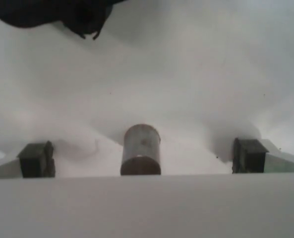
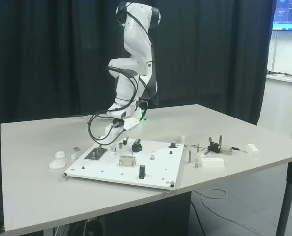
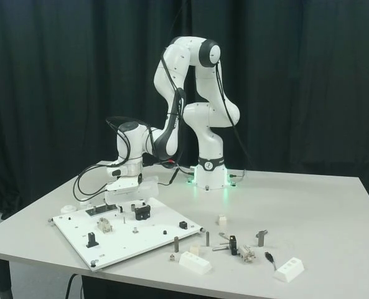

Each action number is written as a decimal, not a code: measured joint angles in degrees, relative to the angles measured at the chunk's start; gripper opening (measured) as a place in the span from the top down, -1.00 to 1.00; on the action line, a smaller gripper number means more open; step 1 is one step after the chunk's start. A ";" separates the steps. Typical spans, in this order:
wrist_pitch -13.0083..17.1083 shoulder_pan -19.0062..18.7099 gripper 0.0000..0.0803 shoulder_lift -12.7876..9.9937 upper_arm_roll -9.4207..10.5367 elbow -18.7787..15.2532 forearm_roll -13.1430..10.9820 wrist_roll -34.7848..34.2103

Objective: Remove round peg 4.

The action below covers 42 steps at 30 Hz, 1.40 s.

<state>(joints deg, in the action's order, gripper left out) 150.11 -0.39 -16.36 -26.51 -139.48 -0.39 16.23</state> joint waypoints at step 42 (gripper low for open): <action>1.08 -0.20 0.63 0.14 0.11 -0.43 -2.21 0.96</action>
<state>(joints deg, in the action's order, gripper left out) 151.19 -0.59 -16.22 -26.40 -139.91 -2.61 17.19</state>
